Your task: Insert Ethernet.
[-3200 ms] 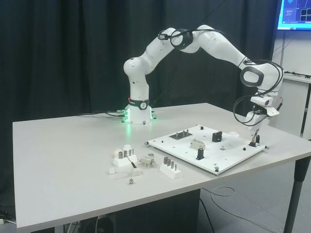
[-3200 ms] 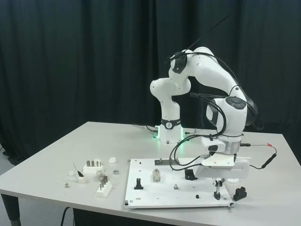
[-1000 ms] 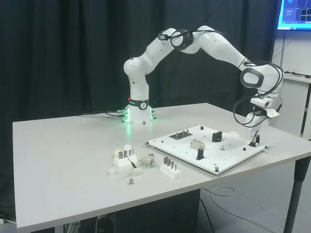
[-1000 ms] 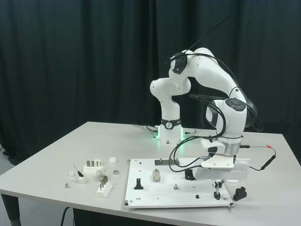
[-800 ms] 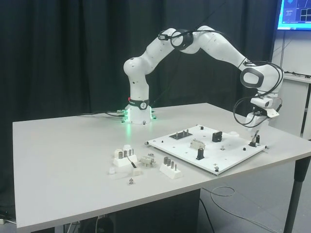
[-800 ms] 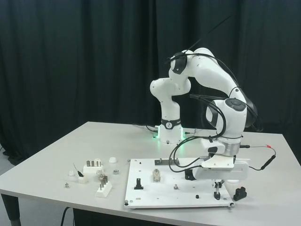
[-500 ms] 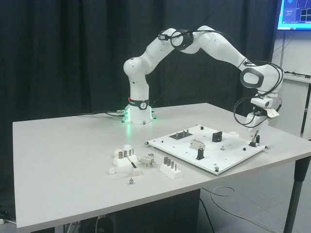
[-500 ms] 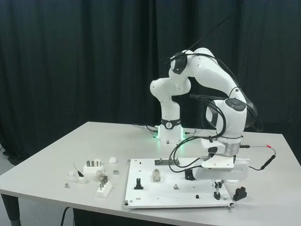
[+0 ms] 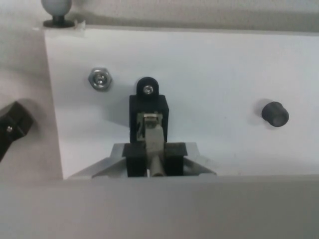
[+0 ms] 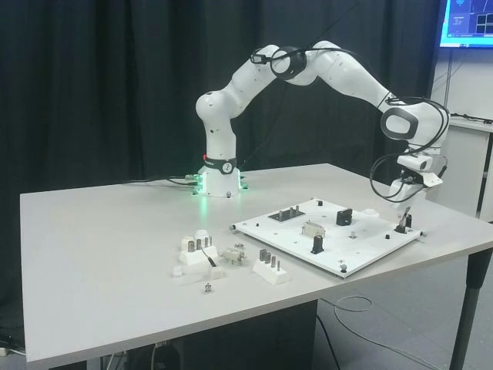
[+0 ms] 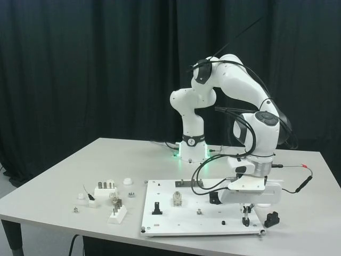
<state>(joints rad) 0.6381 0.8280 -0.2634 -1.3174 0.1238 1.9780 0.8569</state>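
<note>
Gripper (image 9: pixel 155 158) fingers are seen closed on a plug (image 9: pixel 152 130): the two black fingertips (image 9: pixel 135 159) sit tight against either side of the plug's rear part, with no gap visible between pad and plug. The plug's front end lies within the mouth of a black socket (image 9: pixel 137 107), which is fastened to a white board (image 9: pixel 214 74) by a single screw at its tab. Whether the plug is fully home cannot be told; no latch engagement is visible.

The plug's long axis is observed to run straight from between the fingertips into the socket opening, in line with the gripper's own approach axis. The socket therefore lies directly ahead of the tool, not to either side. It is judged that any remaining move would be a straight press along that axis, with sideways drift or tilt the main risk of binding.

In the second room view the gripper (image 11: pixel 246 209) is seen pointing down at the board (image 11: pixel 165 213), close to a corner on the side away from the arm's base. A nut (image 9: pixel 100 78) is noted just beside the socket, a black stud (image 9: pixel 275 113) well apart from it, and a black clip (image 9: pixel 12 122) off the board's edge. The board rests on a grey table (image 10: pixel 100 231).
</note>
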